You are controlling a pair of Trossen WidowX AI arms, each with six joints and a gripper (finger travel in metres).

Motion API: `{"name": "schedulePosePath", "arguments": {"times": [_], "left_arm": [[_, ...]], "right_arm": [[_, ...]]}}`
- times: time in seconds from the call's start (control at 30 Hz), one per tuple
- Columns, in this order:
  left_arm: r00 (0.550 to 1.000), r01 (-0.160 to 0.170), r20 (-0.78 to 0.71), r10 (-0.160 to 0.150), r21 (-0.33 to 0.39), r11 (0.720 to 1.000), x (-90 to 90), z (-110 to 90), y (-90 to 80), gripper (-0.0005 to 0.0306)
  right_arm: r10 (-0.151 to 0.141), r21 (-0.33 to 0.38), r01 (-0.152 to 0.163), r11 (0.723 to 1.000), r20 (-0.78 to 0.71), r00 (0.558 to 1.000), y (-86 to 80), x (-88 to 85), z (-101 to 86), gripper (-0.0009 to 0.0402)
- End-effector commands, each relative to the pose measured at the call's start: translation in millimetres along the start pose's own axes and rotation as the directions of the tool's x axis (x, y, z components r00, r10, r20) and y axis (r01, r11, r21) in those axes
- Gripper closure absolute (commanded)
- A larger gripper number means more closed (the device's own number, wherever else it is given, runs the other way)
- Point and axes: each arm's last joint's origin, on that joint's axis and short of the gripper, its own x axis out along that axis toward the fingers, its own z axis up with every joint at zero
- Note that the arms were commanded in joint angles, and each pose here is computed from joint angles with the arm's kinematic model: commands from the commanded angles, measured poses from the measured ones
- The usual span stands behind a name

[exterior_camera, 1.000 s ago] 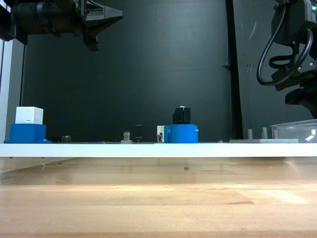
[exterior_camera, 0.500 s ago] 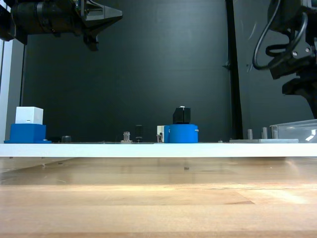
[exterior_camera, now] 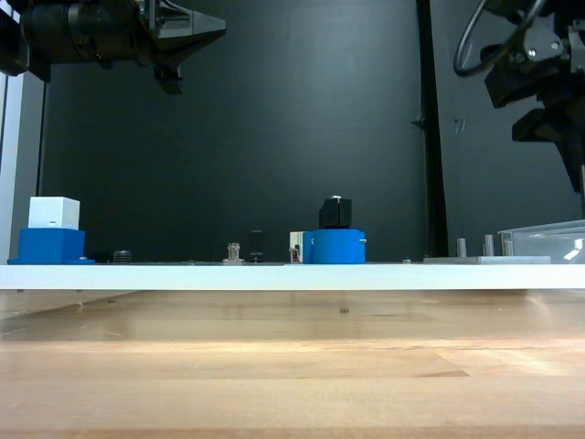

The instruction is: Pick the 16mm cylinder and place it in the taskboard

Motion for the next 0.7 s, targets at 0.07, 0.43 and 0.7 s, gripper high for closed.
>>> {"name": "schedulePosePath", "arguments": {"times": [0.07, 0.43, 0.7], "left_arm": [[1.0, 0.0, 0.0, 0.0, 0.0, 1.0, 0.1, 0, 0.1, 0.03], [1.0, 0.0, 0.0, 0.0, 0.0, 1.0, 0.1, 0, 0.1, 0.03], [1.0, 0.0, 0.0, 0.0, 0.0, 1.0, 0.1, 0, 0.1, 0.03]], "right_arm": [[0.002, 0.001, -0.002, 1.0, 0.003, 1.0, 0.5, -12.0, 2.8, 0.0377], [0.007, 0.002, -0.007, 1.0, 0.015, 1.0, 0.8, -36.9, 7.4, 0.0377], [-0.001, -0.018, 0.001, 1.0, 0.015, 1.0, 0.5, -36.1, 7.2, 0.0377]]}}
